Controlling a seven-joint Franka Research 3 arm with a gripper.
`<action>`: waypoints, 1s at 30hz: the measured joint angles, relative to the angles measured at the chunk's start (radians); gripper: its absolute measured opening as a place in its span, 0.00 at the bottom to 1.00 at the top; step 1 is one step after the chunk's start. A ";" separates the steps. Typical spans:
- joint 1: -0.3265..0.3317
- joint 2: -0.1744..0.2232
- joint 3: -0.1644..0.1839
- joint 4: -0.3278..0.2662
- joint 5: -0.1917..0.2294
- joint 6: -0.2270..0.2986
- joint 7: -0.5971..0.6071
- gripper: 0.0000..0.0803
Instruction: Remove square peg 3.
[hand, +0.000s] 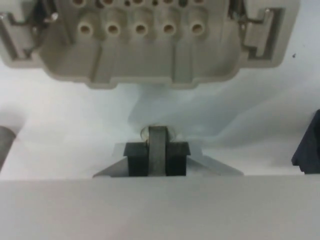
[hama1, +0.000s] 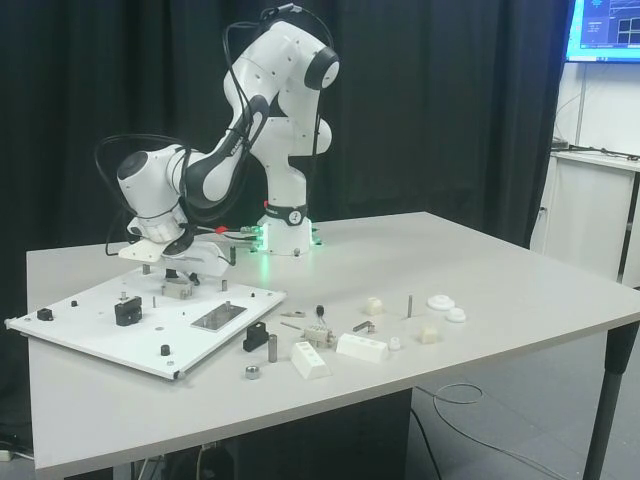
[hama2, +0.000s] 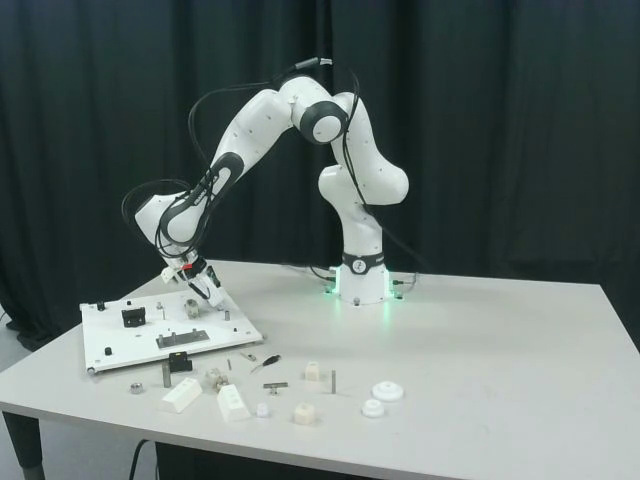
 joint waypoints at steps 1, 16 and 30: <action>0.000 0.000 0.000 0.000 -0.001 0.000 0.000 0.09; 0.000 0.000 0.004 0.003 -0.012 0.000 -0.004 0.09; 0.001 0.000 0.006 0.004 -0.018 0.000 -0.008 0.09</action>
